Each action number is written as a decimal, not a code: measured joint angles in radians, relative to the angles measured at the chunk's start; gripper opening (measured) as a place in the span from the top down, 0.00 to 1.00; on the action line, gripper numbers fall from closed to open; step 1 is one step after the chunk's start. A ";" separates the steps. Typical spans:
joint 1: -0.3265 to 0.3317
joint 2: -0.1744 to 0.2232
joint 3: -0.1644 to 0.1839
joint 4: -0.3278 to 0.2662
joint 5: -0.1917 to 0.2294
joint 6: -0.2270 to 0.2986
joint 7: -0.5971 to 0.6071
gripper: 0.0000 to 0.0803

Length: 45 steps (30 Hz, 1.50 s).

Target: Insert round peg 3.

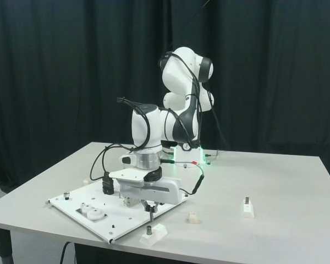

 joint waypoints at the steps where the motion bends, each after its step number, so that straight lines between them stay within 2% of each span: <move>1: 0.000 0.000 0.000 0.000 0.000 0.000 0.002 0.87; 30: 0.001 0.010 0.000 0.015 -0.004 -0.001 0.028 0.87; 45: 0.000 0.011 0.000 0.019 -0.019 -0.004 0.028 0.87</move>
